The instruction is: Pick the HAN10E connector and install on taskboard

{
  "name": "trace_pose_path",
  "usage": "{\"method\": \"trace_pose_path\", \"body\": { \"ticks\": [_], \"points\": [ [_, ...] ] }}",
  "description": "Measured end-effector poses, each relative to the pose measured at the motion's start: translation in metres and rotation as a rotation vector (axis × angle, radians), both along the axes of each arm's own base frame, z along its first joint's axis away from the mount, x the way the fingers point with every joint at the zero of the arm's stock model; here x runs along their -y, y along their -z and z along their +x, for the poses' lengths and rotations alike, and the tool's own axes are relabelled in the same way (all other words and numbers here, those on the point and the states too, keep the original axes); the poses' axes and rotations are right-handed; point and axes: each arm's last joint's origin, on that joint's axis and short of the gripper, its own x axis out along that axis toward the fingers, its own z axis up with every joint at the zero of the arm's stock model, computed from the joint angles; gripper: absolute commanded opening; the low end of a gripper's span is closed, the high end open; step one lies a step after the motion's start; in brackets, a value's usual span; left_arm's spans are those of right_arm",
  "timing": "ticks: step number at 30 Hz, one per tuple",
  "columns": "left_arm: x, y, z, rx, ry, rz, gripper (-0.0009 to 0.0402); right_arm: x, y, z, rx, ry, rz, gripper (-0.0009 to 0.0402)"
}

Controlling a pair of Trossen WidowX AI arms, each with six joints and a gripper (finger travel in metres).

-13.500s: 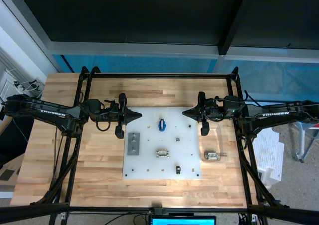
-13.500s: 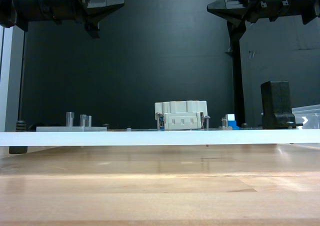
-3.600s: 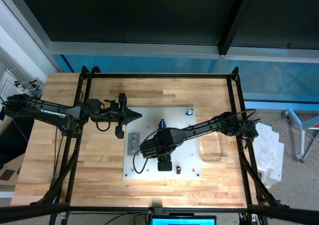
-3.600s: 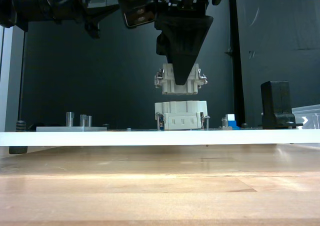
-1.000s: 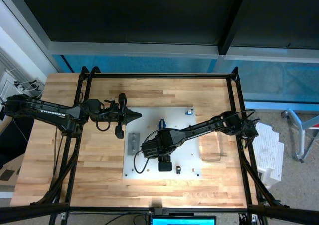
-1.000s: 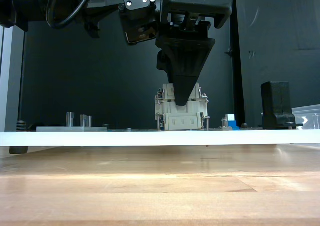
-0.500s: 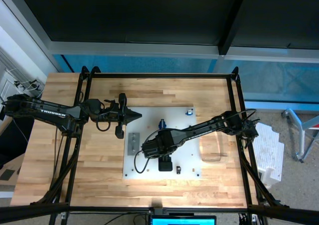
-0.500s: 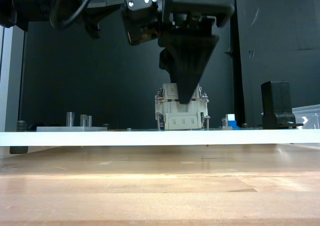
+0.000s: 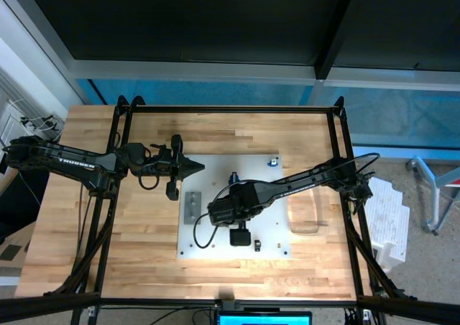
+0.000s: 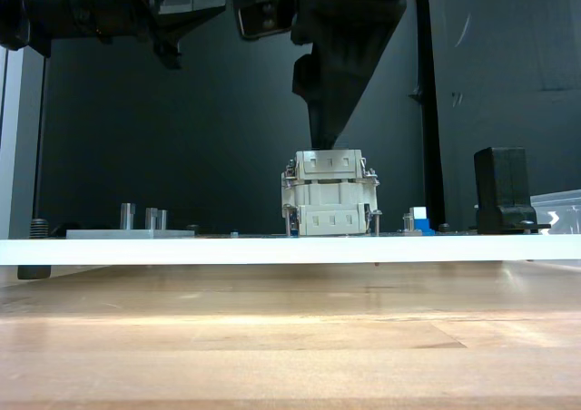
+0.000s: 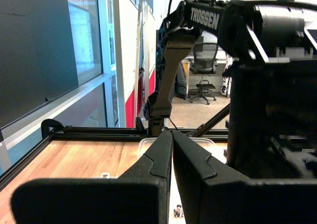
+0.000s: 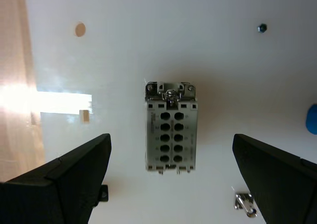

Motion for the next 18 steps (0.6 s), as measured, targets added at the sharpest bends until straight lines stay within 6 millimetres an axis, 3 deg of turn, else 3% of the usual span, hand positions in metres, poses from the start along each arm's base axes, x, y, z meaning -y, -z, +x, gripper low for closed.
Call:
{"method": "trace_pose_path", "body": {
  "ticks": [5,18],
  "points": [
    [0.0,0.0,0.0,-0.001,0.0,0.0,0.0001,0.002,-0.014,-0.007,0.009,0.001,0.003,0.0336],
    [0.0,0.0,0.0,-0.001,0.0,0.0,0.0001,0.003,-0.016,-0.011,-0.011,0.001,-0.003,0.032]
  ]
}}
